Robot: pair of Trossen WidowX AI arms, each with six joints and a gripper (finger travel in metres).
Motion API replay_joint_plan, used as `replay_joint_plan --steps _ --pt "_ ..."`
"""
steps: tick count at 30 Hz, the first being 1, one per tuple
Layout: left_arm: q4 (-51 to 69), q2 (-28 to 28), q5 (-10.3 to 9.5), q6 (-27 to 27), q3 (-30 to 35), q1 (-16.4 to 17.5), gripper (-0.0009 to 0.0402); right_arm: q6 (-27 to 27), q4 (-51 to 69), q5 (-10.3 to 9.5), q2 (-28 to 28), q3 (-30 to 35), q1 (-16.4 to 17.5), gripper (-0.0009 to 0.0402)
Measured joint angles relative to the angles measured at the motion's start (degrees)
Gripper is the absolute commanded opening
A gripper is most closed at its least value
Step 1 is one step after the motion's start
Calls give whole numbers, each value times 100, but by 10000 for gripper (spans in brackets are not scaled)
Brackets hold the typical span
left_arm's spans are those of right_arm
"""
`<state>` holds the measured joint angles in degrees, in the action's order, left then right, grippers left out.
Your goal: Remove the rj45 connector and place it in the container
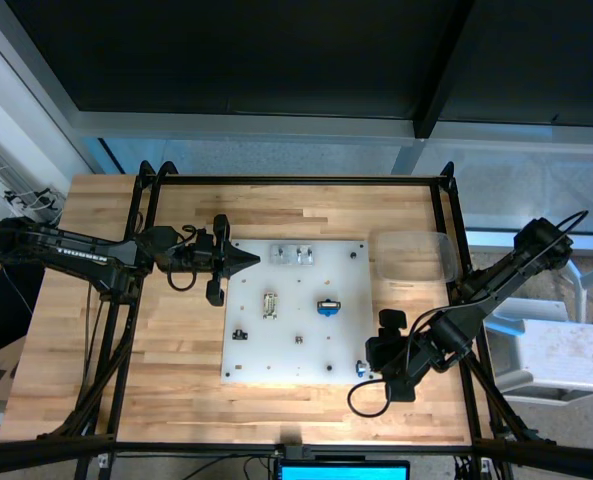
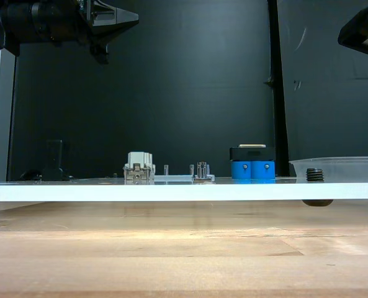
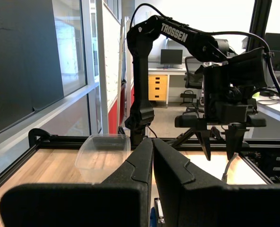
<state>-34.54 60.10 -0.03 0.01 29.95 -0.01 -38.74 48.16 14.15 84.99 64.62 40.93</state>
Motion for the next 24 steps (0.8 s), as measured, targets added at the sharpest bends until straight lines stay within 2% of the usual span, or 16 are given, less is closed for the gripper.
replay_joint_plan --steps 7,14,18,24 --pt "0 0 -2 2 -2 0 0 0 -96 -4 37 -2 -9 200" --pt "2 0 -2 0 -2 0 0 9 -374 0 321 -22 -63 213" --pt "0 0 -2 0 0 0 0 31 -439 122 389 -72 -129 220" --pt "0 0 -2 0 0 0 0 74 -841 129 457 -328 -181 220"
